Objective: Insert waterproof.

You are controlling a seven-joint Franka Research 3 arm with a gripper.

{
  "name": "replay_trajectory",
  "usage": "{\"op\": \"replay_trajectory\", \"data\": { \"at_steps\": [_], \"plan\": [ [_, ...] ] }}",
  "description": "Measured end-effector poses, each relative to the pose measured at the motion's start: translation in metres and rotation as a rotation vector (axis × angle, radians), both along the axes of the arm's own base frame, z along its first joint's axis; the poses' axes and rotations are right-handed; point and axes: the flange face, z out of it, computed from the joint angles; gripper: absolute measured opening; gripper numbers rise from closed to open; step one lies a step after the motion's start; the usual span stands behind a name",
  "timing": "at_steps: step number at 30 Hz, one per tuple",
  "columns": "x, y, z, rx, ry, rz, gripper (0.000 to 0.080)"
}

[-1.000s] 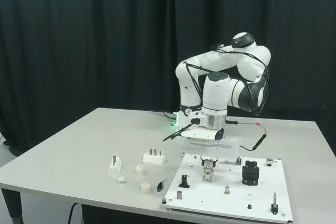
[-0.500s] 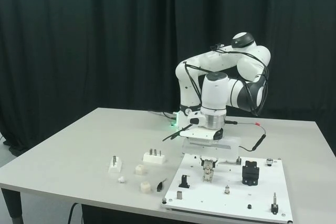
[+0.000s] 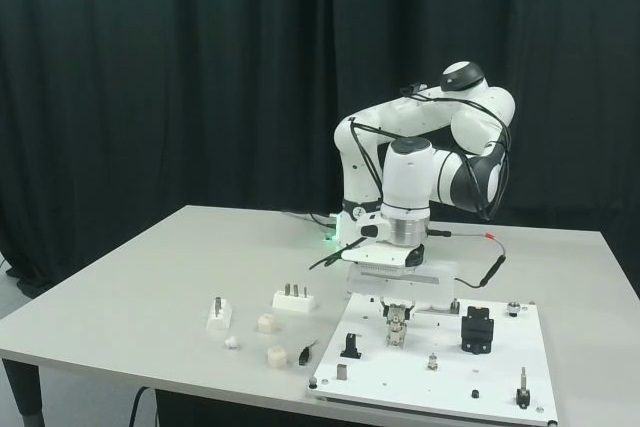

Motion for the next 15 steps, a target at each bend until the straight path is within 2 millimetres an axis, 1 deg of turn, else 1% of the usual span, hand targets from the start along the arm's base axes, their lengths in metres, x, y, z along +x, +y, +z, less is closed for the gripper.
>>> {"op": "replay_trajectory", "data": {
  "at_steps": [15],
  "plan": [
    [0.0013, -0.0014, 0.0002, 0.006, -0.003, 0.009, 0.031]
  ]
}}
